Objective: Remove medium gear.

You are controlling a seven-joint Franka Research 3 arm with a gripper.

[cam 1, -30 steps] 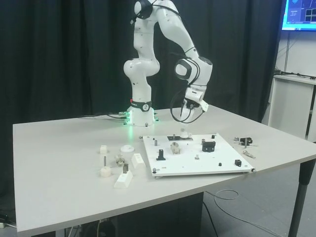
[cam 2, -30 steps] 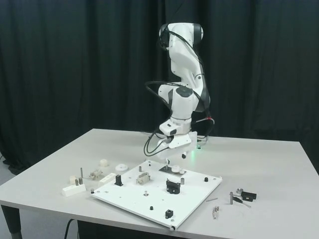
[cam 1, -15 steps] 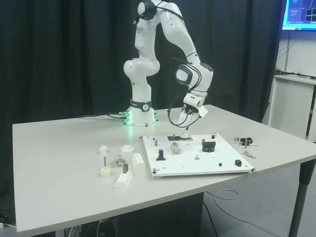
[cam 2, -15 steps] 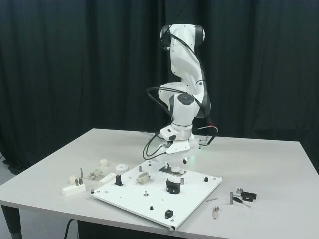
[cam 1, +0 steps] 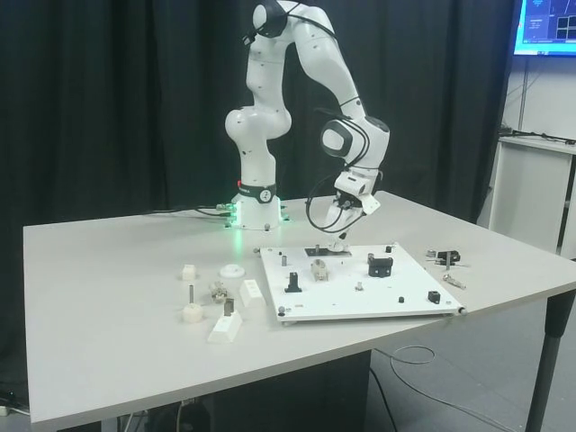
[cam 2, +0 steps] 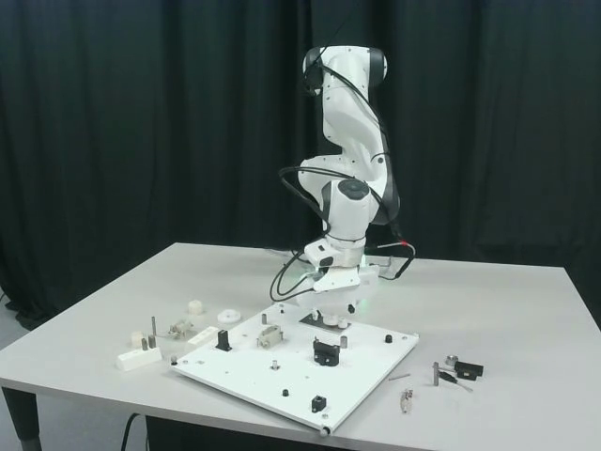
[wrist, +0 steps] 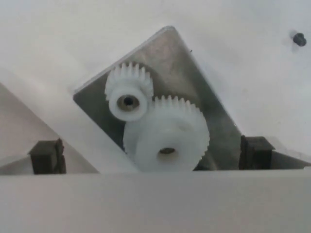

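Grey table before black curtain carries flat white assembly board. White toothed plastic medium gear sits on grey metal plate on board's far edge, meshed with smaller white gear. Gripper low over medium gear, black fingertips spread wide, flanking it without contact.

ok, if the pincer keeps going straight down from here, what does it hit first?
Most likely the larger white gear, meshed with the smaller gear on the grey plate. The pincer looks centred over it; depth is unclear.
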